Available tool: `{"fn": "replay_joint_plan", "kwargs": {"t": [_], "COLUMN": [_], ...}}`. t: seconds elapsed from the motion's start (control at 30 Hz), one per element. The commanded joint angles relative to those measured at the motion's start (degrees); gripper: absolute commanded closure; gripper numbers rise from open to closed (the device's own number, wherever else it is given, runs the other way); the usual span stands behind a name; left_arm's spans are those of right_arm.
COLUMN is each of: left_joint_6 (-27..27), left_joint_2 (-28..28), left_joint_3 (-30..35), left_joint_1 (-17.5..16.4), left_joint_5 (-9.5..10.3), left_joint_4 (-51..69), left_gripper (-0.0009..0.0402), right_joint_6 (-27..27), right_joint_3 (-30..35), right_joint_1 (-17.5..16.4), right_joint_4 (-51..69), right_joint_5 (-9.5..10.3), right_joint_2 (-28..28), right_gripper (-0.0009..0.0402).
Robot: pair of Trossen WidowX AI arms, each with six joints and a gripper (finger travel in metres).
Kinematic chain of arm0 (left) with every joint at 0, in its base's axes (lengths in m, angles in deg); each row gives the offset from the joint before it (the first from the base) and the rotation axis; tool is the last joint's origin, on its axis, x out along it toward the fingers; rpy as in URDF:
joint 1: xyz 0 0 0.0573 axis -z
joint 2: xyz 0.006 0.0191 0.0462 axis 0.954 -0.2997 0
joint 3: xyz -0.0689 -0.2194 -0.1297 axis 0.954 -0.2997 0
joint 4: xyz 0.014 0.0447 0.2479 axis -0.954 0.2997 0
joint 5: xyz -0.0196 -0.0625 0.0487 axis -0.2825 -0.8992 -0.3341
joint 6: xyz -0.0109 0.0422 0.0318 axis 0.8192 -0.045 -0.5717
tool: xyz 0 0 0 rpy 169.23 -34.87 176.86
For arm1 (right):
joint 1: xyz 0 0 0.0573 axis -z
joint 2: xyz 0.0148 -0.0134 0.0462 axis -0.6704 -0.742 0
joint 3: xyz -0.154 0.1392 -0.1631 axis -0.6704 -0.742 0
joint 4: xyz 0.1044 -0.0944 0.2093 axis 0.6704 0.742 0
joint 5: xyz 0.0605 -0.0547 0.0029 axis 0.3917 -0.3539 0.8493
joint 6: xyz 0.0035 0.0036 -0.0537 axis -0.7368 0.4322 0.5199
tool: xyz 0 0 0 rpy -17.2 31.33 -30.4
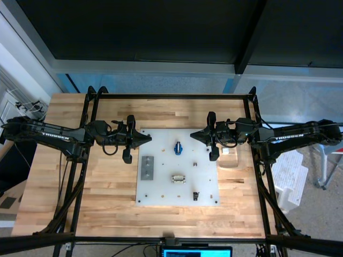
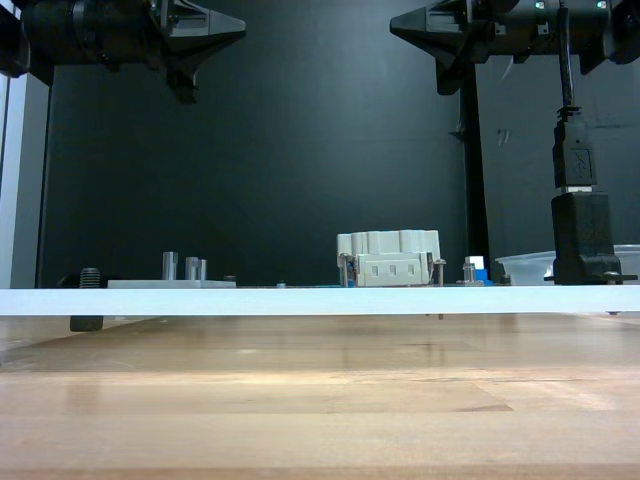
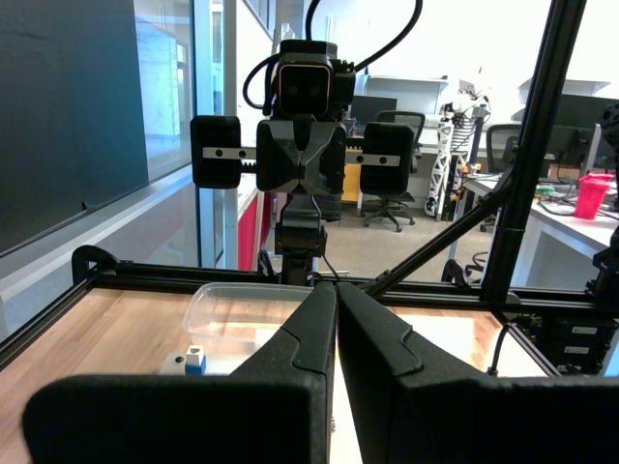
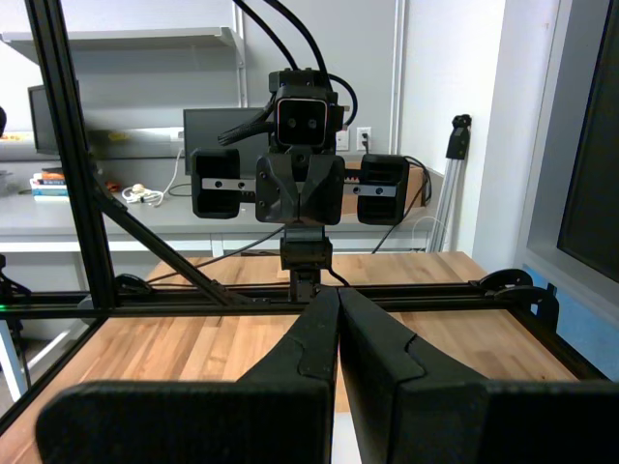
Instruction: Pick the USB connector and install on taskboard
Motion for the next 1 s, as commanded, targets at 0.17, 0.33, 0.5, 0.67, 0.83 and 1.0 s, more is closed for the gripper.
{"fn": "replay_joint_plan", "kwargs": {"t": [0.17, 0.33, 0.5, 0.67, 0.83, 1.0], "left_joint_6": [-0.02, -0.02, -0.02, -0.02, -0.02, -0.02], "left_joint_2": [0.0, 0.0, 0.0, 0.02, 0.0, 0.0], "left_joint_3": [0.0, 0.0, 0.0, 0.0, 0.02, 0.02], "left_joint_1": [0.0, 0.0, 0.0, 0.0, 0.0, 0.0], "left_joint_5": [-0.02, -0.02, -0.02, -0.02, -0.02, -0.02], "left_joint_4": [-0.02, -0.02, -0.02, -0.02, -0.02, -0.02], "left_gripper": [0.0393, 0.0393, 0.0393, 0.0393, 0.0393, 0.0393], "right_joint_6": [-0.04, -0.04, -0.02, -0.02, -0.57, -0.98], "right_joint_3": [0.31, 0.28, 0.28, 0.28, 0.28, 0.28], "right_joint_1": [-0.04, -0.04, -0.04, -0.04, -0.04, -0.04], "right_joint_4": [2.64, 4.0, 3.82, 3.72, 3.04, 2.78], "right_joint_5": [0.0, -0.02, -0.04, -0.04, -0.02, -0.02], "right_joint_2": [-0.02, -0.02, -0.02, -0.02, -0.02, -0.02], "right_gripper": [0.0393, 0.0393, 0.0393, 0.0393, 0.0393, 0.0393]}}
